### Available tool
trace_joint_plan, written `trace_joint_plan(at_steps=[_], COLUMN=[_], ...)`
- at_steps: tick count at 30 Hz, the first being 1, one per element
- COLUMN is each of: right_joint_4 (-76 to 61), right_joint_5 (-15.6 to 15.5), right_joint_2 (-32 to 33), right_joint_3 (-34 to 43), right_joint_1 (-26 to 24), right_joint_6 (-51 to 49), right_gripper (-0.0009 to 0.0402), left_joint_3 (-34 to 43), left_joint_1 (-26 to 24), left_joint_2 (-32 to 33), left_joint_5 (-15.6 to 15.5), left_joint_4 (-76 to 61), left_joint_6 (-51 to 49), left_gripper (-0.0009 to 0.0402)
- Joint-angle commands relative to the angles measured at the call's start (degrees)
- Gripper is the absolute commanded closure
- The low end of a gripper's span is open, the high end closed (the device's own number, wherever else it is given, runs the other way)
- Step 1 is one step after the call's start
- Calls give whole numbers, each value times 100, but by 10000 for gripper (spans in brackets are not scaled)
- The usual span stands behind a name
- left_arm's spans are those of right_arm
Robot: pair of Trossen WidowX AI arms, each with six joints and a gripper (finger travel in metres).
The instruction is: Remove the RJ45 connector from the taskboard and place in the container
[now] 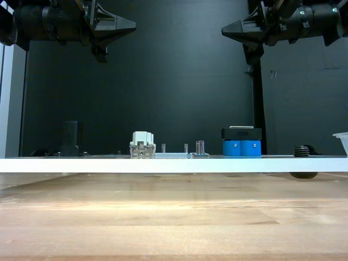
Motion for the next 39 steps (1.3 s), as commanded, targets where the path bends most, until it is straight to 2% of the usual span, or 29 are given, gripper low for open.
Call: trace_joint_plan(at_steps=[1, 6, 12, 27, 39], right_joint_4=[-723, -1888, -2861, -4319, -4789], right_joint_5=[4, 101, 833, 1731, 1744], right_joint_2=[-9, -9, 2, 7, 319], right_joint_3=[256, 636, 835, 1080, 1082], right_joint_1=[37, 391, 1032, 2350, 3045], right_joint_6=[13, 146, 385, 1517, 2422], right_gripper=[394, 394, 394, 393, 393], left_joint_3=[2, 2, 2, 2, 2], left_joint_1=[0, 2, 2, 0, 2], left_joint_2=[2, 2, 2, 2, 2], left_joint_5=[0, 0, 0, 0, 0], left_joint_4=[2, 2, 2, 2, 2], left_joint_6=[2, 2, 2, 0, 0], left_gripper=[393, 393, 393, 393, 393])
